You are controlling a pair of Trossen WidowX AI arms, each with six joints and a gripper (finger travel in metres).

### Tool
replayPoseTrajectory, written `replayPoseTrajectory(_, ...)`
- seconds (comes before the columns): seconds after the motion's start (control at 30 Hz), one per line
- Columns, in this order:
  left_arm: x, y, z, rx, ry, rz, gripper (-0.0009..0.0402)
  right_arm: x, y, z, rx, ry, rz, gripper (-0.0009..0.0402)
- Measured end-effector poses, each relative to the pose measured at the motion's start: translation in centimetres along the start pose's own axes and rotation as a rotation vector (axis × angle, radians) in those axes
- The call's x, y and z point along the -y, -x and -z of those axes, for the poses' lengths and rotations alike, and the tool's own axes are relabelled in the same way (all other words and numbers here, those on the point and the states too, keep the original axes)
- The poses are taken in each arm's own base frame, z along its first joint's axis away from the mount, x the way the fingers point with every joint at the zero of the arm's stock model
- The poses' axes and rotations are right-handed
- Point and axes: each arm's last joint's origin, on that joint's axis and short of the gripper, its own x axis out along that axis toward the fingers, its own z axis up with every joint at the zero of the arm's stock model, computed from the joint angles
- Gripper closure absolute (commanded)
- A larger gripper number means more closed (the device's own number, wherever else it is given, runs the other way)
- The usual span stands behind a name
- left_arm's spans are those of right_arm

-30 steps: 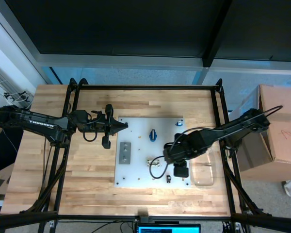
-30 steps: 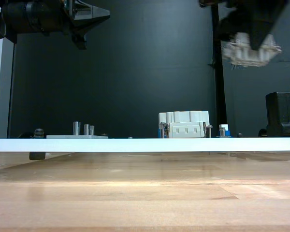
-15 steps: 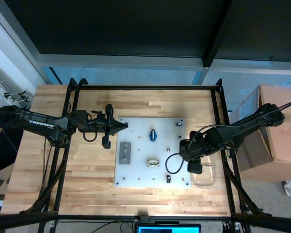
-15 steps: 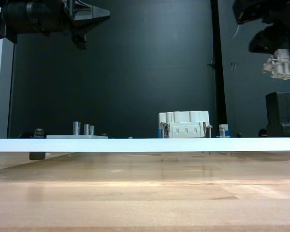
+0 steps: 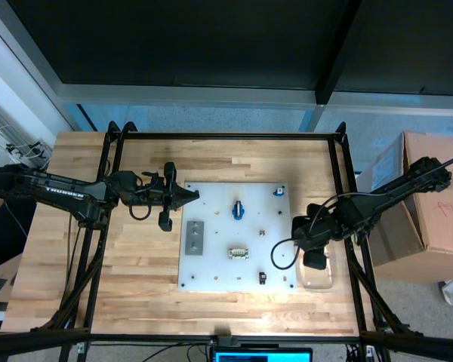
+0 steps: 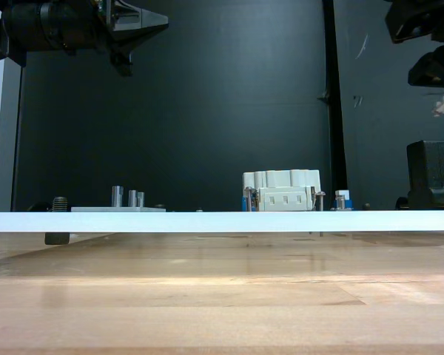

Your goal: Remove the HAN10E connector from the taskboard and place in the container

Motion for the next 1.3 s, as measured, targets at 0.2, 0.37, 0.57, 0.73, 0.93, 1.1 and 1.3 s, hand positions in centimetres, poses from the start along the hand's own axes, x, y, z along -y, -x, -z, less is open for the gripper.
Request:
replayPoseTrajectory(0.2, 0.0, 0.0, 0.0, 0.000, 0.000, 0.000, 0.0393, -0.3, -0.5, 1.7, -0.025, -0.012, 0.000, 0.0370)
replayPoseTrajectory(0.37, 0.0, 0.0, 0.0, 0.000, 0.000, 0.000, 0.0393, -0.9, -1.2, 3.1, -0.054, -0.008, 0.009, 0.0370)
replayPoseTrajectory(0.57, 0.0, 0.0, 0.0, 0.000, 0.000, 0.000, 0.0393, -1.4, -2.0, 4.4, -0.080, -0.031, 0.022, 0.0370)
replayPoseTrajectory(0.73, 0.0, 0.0, 0.0, 0.000, 0.000, 0.000, 0.0393, -1.9, -3.1, 5.2, -0.073, -0.052, 0.003, 0.0370)
replayPoseTrajectory(0.93, 0.0, 0.0, 0.0, 0.000, 0.000, 0.000, 0.0393, -2.2, -4.9, 6.2, -0.053, -0.091, -0.038, 0.0370)
replayPoseTrajectory(1.1, 0.0, 0.0, 0.0, 0.001, 0.000, 0.000, 0.0393, -2.3, -6.0, 6.8, -0.041, -0.120, -0.067, 0.0370)
replayPoseTrajectory(1.3, 0.0, 0.0, 0.0, 0.000, 0.000, 0.000, 0.0393, -2.0, -6.9, 7.2, -0.043, -0.145, -0.063, 0.0370)
